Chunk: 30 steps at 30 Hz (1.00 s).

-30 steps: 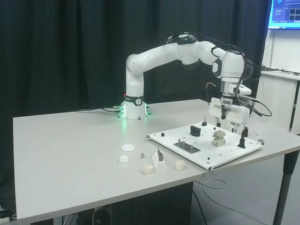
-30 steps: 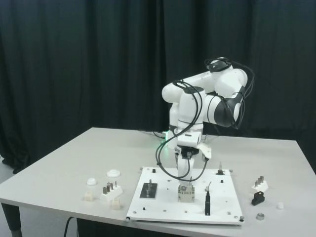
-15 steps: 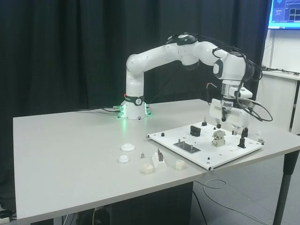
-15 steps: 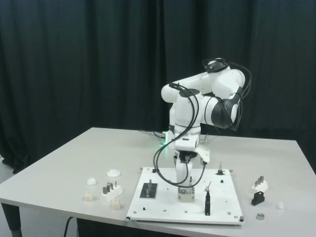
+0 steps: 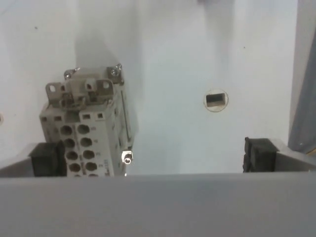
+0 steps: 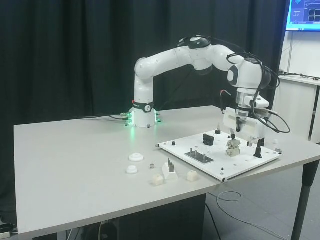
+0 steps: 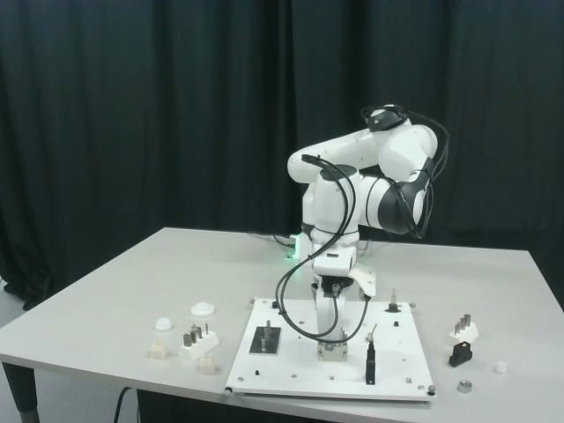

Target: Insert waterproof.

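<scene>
A white multi-pin connector block [image 5: 86, 133] stands on the white board [image 5: 187, 59]. It is also near the board's middle in the room views [image 6: 233, 148] [image 7: 331, 350]. My gripper [image 5: 153, 157] hangs just above it, open, holding nothing. One black pad [image 5: 47, 158] overlaps the block's edge; the other pad [image 5: 259, 154] is far off to its side over bare board. In the room views the gripper [image 6: 235, 135] [image 7: 330, 328] points straight down at the block.
The board [image 6: 220, 165] also carries a metal plate with pegs [image 6: 200, 156], black upright parts [image 6: 259, 148] [image 7: 371, 361] and a round hole with a slot [image 5: 215, 100]. White rings [image 6: 135, 157] and small blocks [image 6: 170, 172] lie beside it. A black clip [image 7: 459, 353] lies on the other side.
The arm has swung slightly across the board and lowered, bringing the gripper down close over the connector block. The parts on the board and table have not moved.
</scene>
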### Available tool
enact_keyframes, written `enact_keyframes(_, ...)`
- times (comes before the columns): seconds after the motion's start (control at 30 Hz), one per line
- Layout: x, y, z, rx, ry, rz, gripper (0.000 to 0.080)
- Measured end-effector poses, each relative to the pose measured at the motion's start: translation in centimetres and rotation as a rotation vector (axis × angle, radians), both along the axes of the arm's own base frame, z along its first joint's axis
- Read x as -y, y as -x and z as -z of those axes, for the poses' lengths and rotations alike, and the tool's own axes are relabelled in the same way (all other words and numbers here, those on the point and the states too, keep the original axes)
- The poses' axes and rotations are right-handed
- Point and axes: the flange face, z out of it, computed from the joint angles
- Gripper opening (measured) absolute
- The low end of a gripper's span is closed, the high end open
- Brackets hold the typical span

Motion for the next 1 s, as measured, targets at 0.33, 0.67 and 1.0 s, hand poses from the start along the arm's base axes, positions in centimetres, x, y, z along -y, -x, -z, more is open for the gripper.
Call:
enact_keyframes(0.33,0.03,-0.1,-0.02,0.009,0.003,0.003,0.08)
enact_keyframes(0.67,0.14,-0.24,0.04,0.019,0.004,0.016,0.08)
enact_keyframes(1.0,0.24,-0.33,0.22,0.025,0.0,0.024,0.08)
